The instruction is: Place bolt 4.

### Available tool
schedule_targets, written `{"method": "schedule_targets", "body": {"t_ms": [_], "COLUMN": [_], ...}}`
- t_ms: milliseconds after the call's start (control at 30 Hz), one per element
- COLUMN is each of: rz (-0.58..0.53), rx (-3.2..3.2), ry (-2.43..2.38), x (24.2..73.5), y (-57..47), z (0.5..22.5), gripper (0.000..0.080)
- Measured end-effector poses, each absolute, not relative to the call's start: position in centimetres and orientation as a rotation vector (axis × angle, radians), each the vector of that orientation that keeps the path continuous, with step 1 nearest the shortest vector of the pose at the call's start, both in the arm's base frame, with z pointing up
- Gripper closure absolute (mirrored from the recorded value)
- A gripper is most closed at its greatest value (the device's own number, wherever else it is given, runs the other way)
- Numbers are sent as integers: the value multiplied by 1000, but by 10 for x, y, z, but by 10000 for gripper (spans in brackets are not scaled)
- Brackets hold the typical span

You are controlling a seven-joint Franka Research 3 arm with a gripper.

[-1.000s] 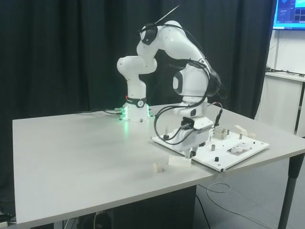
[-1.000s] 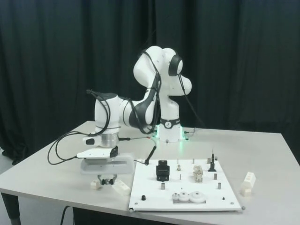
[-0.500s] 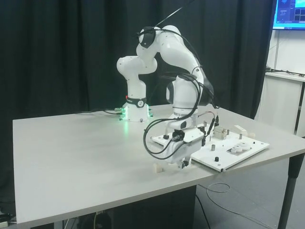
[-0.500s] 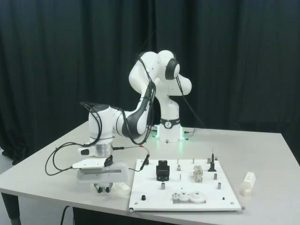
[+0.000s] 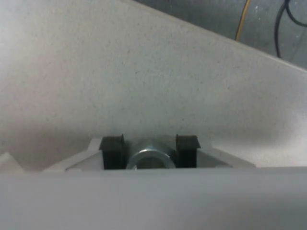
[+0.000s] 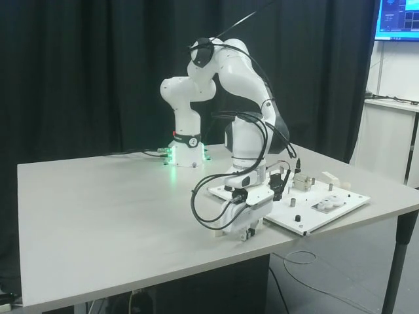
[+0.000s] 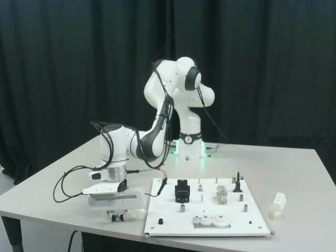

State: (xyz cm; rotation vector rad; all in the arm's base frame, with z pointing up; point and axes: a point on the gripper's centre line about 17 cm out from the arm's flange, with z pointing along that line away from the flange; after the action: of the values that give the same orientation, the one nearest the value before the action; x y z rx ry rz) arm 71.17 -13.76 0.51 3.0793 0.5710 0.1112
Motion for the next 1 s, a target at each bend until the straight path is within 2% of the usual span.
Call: {"method": "schedule_targets", "body": {"t_ms": [200, 367, 400, 567, 600, 1000], "rz": [114, 131, 136, 142, 140, 92], "rx": [3081, 3080, 3080, 3090, 3094, 3137], "ry": [568, 569, 569, 571, 571, 566], "x": [711, 715, 716, 718, 717, 704], "y": [-137, -136, -136, -133, -133, -132], "z": [5, 13, 16, 34, 37, 75], "gripper": [574, 574, 106, 106, 25, 25]}}
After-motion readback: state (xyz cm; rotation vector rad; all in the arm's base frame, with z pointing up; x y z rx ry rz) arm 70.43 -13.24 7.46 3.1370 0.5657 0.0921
